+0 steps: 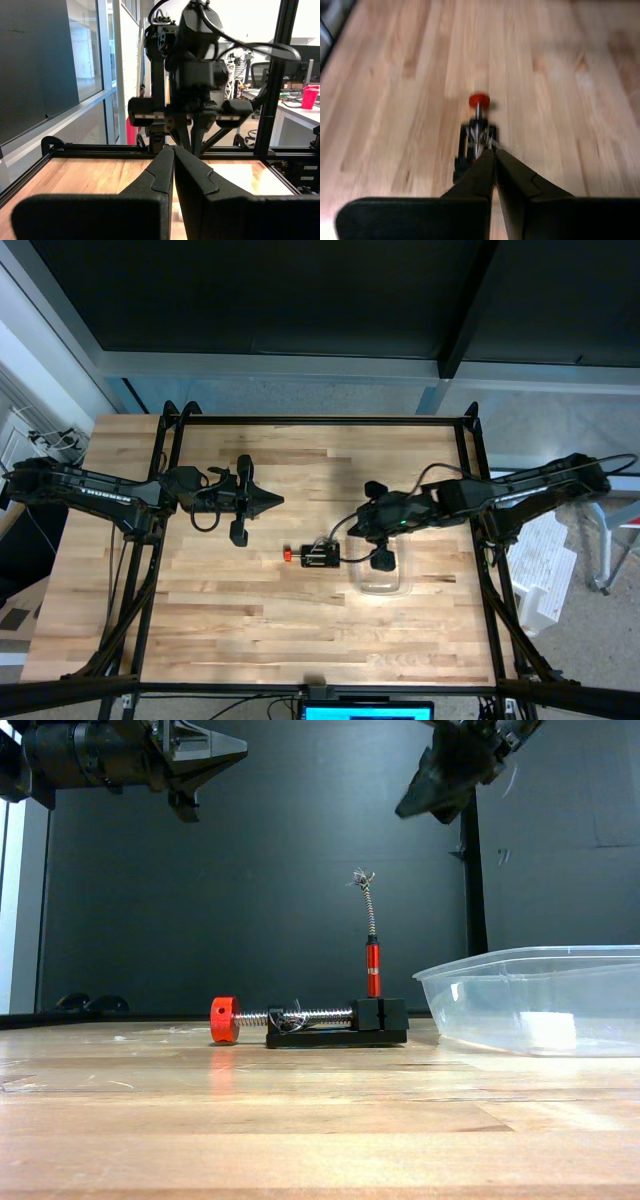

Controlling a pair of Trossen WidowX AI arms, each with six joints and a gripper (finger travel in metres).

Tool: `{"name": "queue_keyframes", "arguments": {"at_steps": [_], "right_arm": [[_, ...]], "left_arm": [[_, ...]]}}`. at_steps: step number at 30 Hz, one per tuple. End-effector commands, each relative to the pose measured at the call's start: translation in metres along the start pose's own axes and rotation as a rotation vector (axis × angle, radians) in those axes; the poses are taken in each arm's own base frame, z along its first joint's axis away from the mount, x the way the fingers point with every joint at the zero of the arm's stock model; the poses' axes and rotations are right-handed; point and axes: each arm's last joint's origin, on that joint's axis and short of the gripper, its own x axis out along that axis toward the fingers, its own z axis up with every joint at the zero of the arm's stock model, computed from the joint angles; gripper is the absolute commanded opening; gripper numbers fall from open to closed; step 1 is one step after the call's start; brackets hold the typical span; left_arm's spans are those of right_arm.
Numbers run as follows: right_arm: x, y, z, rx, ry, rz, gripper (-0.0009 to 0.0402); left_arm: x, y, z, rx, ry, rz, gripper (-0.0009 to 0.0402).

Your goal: Pick the RCA connector and install on taskboard

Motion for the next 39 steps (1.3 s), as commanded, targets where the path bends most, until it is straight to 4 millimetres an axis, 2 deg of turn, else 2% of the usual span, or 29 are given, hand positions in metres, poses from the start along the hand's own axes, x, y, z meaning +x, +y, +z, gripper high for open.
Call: {"name": "queue_keyframes", "arguments": {"at_steps": [1, 10, 16, 21, 30, 39], "right_arm": [[-0.010, -0.004, -0.004, 0.004, -0.107, 0.001, -0.0002], [-0.035, -0.019, -0.015, 0.049, -0.417, -0.017, 0.0000], [-0.040, -0.031, -0.023, 0.047, -0.536, 0.012, 0.0000], [-0.041, -0.034, -0.029, 0.053, -0.592, -0.005, 0.0000], [-0.055, -0.036, -0.035, 0.048, -0.654, -0.060, 0.0000], [-0.056, -0.036, -0.038, 0.064, -0.672, -0.049, 0.0000]], "left_arm": [[0.000, 0.000, 0.000, 0.000, 0.000, 0.000, 0.0000], [0.000, 0.000, 0.000, 0.000, 0.000, 0.000, 0.0000], [0.000, 0.000, 0.000, 0.000, 0.000, 0.000, 0.0000], [0.000, 0.000, 0.000, 0.000, 0.000, 0.000, 0.0000], [0.000, 0.000, 0.000, 0.000, 0.000, 0.000, 0.0000], [0.000, 0.000, 0.000, 0.000, 0.000, 0.000, 0.0000]]}}
